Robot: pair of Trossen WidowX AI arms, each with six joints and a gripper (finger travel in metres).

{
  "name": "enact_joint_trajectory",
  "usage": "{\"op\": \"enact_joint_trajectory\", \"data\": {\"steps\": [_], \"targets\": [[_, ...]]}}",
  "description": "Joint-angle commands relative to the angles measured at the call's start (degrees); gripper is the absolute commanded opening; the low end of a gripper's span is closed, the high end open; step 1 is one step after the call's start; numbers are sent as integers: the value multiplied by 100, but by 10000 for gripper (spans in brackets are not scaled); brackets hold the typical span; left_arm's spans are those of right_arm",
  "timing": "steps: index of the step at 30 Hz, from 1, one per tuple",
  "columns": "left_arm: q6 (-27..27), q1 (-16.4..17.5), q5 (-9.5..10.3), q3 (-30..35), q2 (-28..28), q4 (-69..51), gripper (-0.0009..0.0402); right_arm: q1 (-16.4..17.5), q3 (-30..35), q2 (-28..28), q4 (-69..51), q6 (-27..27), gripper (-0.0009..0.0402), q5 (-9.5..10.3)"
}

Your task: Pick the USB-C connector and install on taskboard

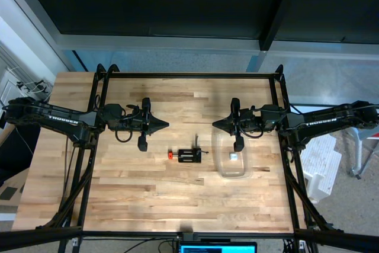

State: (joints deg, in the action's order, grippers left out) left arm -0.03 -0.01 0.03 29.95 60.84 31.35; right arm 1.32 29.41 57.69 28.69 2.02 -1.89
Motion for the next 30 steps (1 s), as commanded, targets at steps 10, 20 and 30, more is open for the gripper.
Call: {"op": "enact_joint_trajectory", "data": {"steps": [10,20,30], "targets": [[0,0,0,0,2,2,0,0,2,4,-15,31,0,-4],[0,0,0,0,2,2,0,-11,2,4,-20,39,0,48],[0,0,0,0,2,2,0,-129,9,-9,-79,72,0,120]]}}
